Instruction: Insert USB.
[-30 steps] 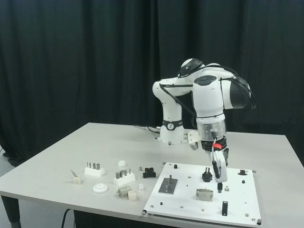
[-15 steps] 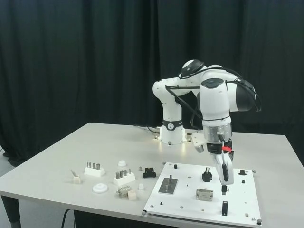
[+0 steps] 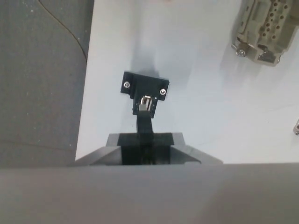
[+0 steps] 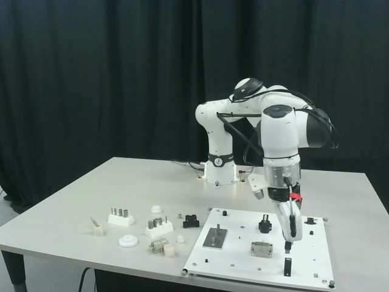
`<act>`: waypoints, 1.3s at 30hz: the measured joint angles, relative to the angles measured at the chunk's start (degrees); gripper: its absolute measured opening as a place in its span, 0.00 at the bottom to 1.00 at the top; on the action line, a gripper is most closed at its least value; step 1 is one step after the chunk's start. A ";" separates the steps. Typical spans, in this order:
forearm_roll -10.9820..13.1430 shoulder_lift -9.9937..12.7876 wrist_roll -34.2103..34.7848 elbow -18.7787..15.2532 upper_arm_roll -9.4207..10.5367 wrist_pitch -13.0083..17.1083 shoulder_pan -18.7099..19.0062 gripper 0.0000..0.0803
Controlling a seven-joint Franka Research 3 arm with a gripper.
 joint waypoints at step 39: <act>-0.36 0.75 2.31 -0.14 0.72 1.25 -0.11 0.06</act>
